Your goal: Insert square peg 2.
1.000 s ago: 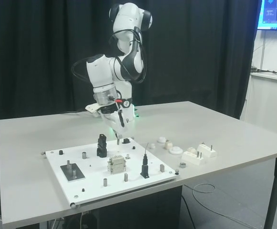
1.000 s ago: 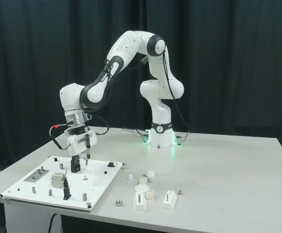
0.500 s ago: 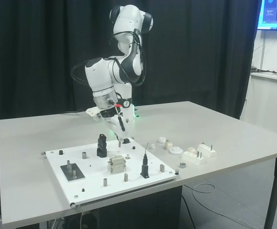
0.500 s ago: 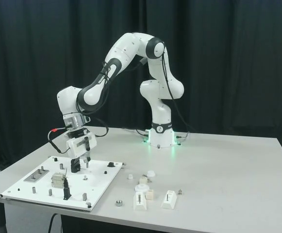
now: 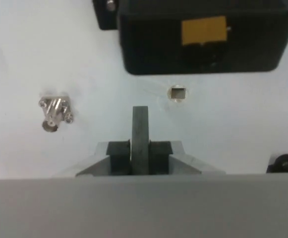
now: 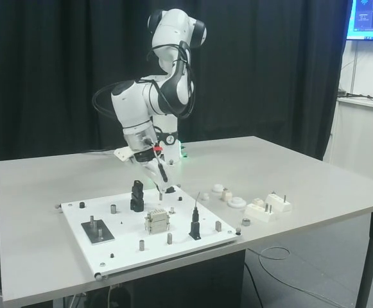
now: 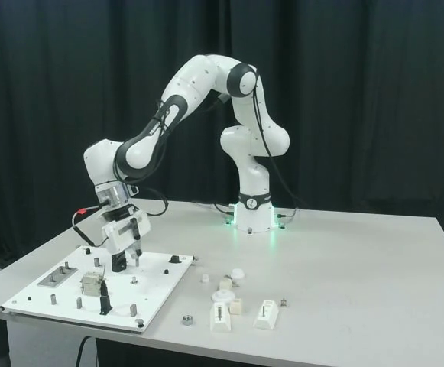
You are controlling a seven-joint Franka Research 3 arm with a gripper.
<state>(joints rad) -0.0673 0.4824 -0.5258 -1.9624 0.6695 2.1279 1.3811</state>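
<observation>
The hand [image 5: 140,148] was closed on the square peg [image 5: 139,133], which stood clamped between its two fingers and pointed down at the white board [image 5: 59,59] on the tabletop [image 6: 32,186]. Picking up was therefore done, but insertion was not: the peg's tip sat near the small square hole [image 5: 178,92], off to one side of it and apparently above the board. By my judgement, what remained was to line the peg up over that hole, push it in and let go.
</observation>
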